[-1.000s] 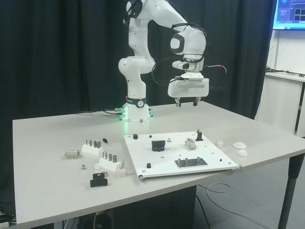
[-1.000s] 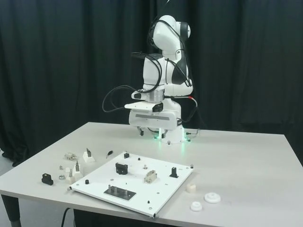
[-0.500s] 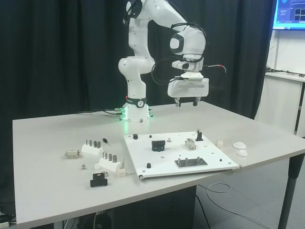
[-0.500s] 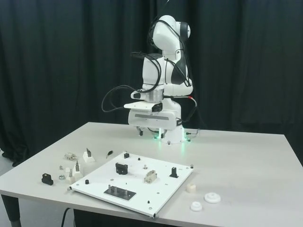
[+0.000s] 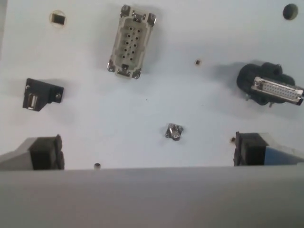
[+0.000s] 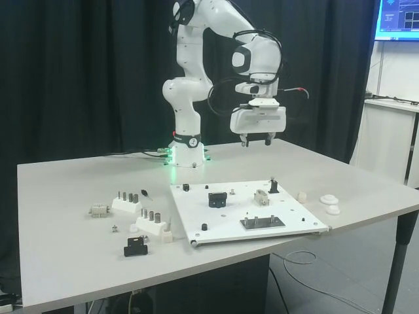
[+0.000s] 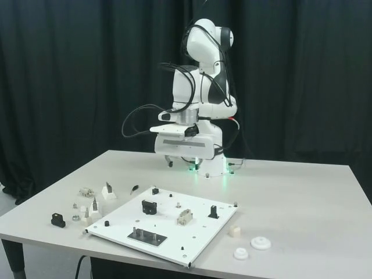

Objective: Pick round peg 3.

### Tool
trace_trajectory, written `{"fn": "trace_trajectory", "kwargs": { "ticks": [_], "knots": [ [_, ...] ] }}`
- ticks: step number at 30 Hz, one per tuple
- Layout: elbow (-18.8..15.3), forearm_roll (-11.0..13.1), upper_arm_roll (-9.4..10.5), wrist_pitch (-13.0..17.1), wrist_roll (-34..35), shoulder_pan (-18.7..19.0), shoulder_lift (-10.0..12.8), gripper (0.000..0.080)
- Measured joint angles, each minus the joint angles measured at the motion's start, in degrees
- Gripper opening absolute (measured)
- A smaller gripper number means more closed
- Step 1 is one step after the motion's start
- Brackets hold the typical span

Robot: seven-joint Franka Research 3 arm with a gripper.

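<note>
Several short grey round pegs stand in two white holders (image 6: 126,202) (image 6: 154,224) on the table, left of the white board (image 6: 196,209); the second room view shows the holders (image 7: 108,191) (image 7: 92,213) too. I cannot tell which one is peg 3. My gripper (image 6: 256,141) (image 7: 182,165) hangs open and holds nothing, high above the far side of the board and well away from the pegs. In the wrist view both black fingertips (image 5: 46,153) show with the board under them, and no peg is in that view.
On the board (image 5: 142,104) sit a grey multi-pin connector (image 5: 130,45), a black D-sub socket (image 5: 271,88), a black USB socket (image 5: 40,93) and a small metal coax connector (image 5: 174,131). White discs (image 6: 329,199) lie right of the board. A black part (image 6: 135,247) lies near the table's front.
The gripper has drifted a little upward and sideways toward the peg holders' side. It stays open, and nothing on the table has moved.
</note>
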Motion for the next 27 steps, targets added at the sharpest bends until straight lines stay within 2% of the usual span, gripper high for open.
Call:
{"fn": "trace_trajectory", "kwargs": {
  "ticks": [18,27],
  "knots": [
    [0.12,0.00,-0.02,2.18,-5.04,-2.56,0.01,0.0800],
    [0.18,-0.08,-0.14,3.08,-9.97,-4.15,0.05,0.0800]
  ]
}}
